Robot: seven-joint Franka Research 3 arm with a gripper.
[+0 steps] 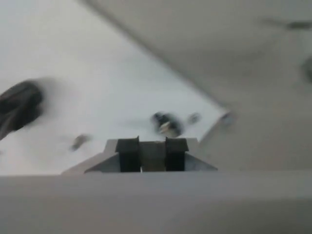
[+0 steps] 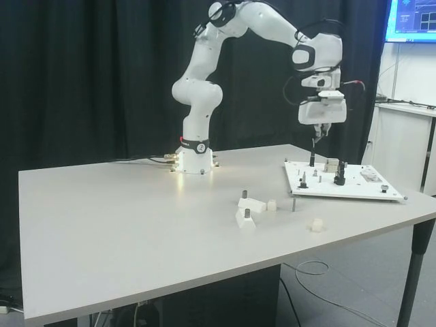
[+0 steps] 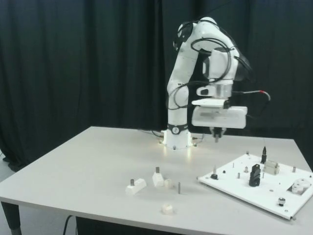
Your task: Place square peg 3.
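A: Where's the peg?

B: I see a thin peg point(image 1: 153, 156) clamped between the black fingers point(image 1: 127, 155) of my gripper point(image 3: 216, 136), well above the white board point(image 3: 274, 193).

A: And below?

B: The board's corner point(image 1: 225, 117) on the grey bench point(image 2: 136, 211). Small white blocks point(image 2: 253, 203) lie apart from it, nearer the bench's middle.

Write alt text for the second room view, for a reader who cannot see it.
A white robot arm bolted to a grey table holds its gripper in the air above a white assembly board carrying small pegs and fixtures. Several small white blocks lie loose on the table beside the board, before a black curtain.
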